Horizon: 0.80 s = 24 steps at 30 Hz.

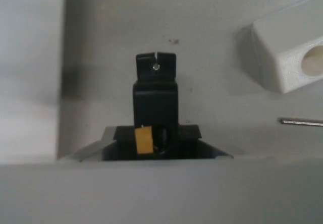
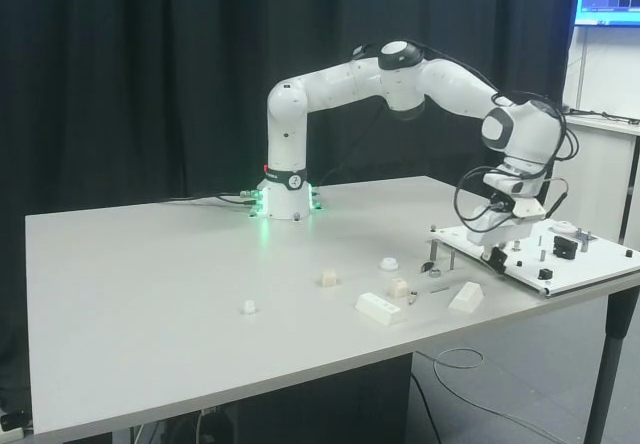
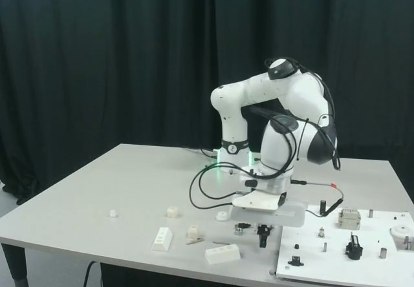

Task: Place D-SUB.

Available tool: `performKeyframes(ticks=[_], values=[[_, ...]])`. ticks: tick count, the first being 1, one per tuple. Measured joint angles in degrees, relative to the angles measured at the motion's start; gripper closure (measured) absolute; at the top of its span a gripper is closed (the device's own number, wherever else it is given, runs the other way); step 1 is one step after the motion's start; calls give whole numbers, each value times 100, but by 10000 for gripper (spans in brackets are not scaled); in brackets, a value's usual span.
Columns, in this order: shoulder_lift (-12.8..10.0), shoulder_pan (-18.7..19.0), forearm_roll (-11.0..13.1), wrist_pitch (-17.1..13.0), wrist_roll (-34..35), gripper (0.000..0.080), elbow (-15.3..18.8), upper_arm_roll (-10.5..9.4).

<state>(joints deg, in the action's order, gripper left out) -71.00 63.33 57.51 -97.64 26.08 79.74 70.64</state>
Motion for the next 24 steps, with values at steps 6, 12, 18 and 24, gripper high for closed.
performKeyframes(ticks=[6,12,18,24], values=[[0,5,105,-84,-172,648,186,-20],[0,7,118,-103,-317,648,303,-26],[0,11,189,-134,-409,648,395,-42],[0,14,251,-136,-536,648,452,-45]])
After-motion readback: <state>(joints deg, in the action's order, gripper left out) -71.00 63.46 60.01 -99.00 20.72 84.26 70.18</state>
